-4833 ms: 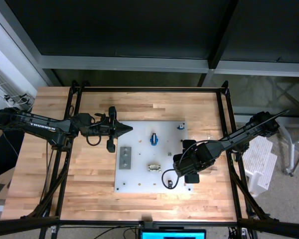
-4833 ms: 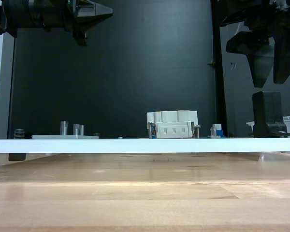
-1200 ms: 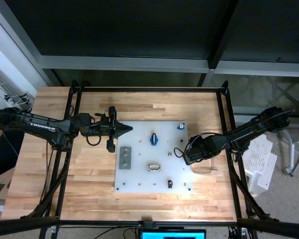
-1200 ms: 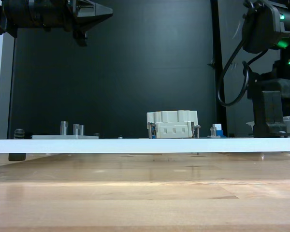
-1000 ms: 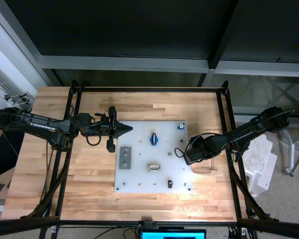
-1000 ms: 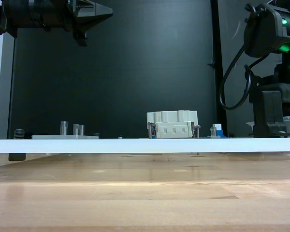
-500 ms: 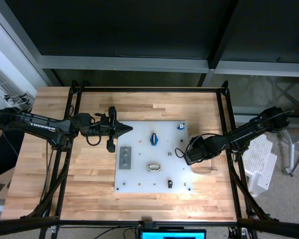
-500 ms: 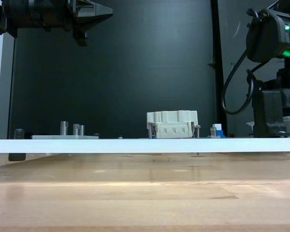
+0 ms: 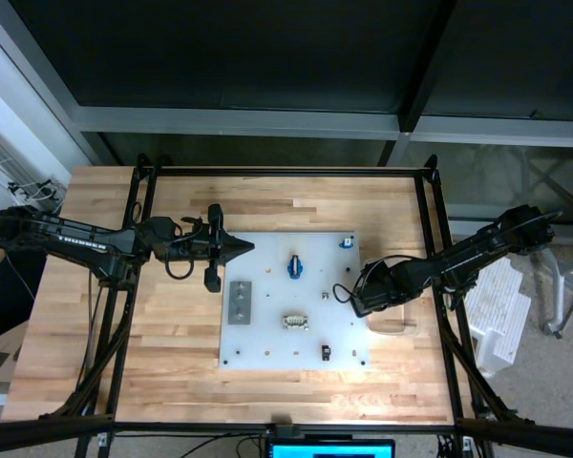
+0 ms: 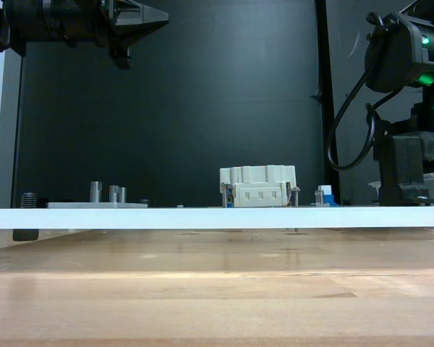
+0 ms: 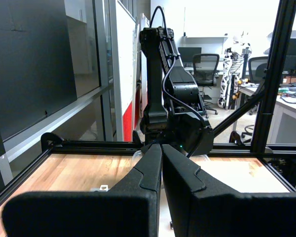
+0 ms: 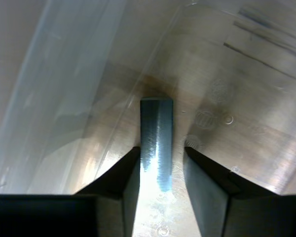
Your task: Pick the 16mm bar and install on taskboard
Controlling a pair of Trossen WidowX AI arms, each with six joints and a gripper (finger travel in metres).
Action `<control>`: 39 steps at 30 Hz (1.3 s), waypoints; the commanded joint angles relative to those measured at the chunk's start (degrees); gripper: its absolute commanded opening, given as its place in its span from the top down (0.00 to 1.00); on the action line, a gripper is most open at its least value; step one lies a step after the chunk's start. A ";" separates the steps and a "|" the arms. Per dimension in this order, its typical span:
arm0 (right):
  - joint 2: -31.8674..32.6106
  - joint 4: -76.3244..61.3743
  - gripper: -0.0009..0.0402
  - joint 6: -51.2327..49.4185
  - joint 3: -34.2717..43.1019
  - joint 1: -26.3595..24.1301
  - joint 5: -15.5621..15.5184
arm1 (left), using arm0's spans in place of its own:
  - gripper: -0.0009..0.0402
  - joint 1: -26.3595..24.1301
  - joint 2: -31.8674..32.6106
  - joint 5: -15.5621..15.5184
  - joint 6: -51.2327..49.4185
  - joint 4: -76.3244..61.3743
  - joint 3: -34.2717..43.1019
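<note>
The 16mm bar (image 12: 156,143), a short grey steel piece, lies free on the floor of a clear plastic tray (image 12: 79,98). My right gripper (image 12: 161,148) is open and straddles the bar, with a small gap still showing on one side. In the high view the right gripper (image 9: 372,300) points down over that tray (image 9: 393,327), just off the right edge of the white taskboard (image 9: 267,343). My left gripper (image 9: 239,246) is shut and holds nothing, hovering high above the board's back left corner. The left gripper's (image 11: 162,145) tips meet.
On the board stand a grey block with pegs (image 9: 240,301), a white connector (image 9: 296,322), a blue part (image 9: 295,266) and a black part (image 10: 401,170). Black frame rails border the table. A white bin (image 9: 501,315) sits off the table's right side.
The right arm left the board's front right area and came down over the clear tray. Over the last second it has barely shifted. The left arm has not moved.
</note>
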 commanded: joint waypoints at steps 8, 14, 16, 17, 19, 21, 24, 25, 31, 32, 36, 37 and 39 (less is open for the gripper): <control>-0.28 -1.33 0.90 -2.14 0.94 0.07 -0.37 | 0.98 0.00 0.00 0.00 0.02 0.00 0.02; -3.56 -7.30 0.94 -4.81 3.10 0.07 0.76 | 0.98 0.02 0.00 0.00 0.00 0.02 0.02; -5.05 -10.03 0.95 -5.49 4.37 0.07 1.68 | 0.98 0.00 0.00 0.00 0.02 0.02 0.02; -5.86 -11.47 0.95 -5.73 4.96 0.04 1.97 | 0.98 0.02 0.00 0.00 0.00 0.02 0.02; -7.23 -13.22 0.95 -7.08 6.21 0.07 2.29 | 0.98 0.02 0.00 0.00 0.02 0.02 0.02; -8.20 -14.45 0.95 -9.55 7.52 0.04 2.25 | 0.98 0.02 0.00 0.00 0.02 0.02 0.02; -9.25 -16.46 0.95 -12.76 9.70 0.04 2.16 | 0.98 0.02 0.00 0.00 0.00 0.00 0.02; -9.42 -17.33 0.95 -14.60 10.60 0.02 1.77 | 0.98 0.00 0.00 0.00 0.00 0.00 0.02; -9.55 -22.64 0.95 -27.56 16.70 0.02 -1.29 | 0.98 0.02 0.00 0.00 0.02 0.00 0.02; -9.55 -23.39 0.95 -29.73 17.77 0.02 -1.86 | 0.98 0.00 0.00 0.00 0.02 0.00 0.02; -9.55 -26.60 0.95 -36.20 22.10 0.02 -1.97 | 0.98 0.02 0.00 0.00 0.02 0.02 0.02; -9.55 -27.21 0.95 -37.55 23.08 0.02 -1.97 | 0.98 0.00 0.00 0.00 0.00 0.02 0.02; -9.55 -28.20 0.95 -41.24 25.09 0.02 -1.97 | 0.98 0.00 0.00 0.00 0.02 0.00 0.02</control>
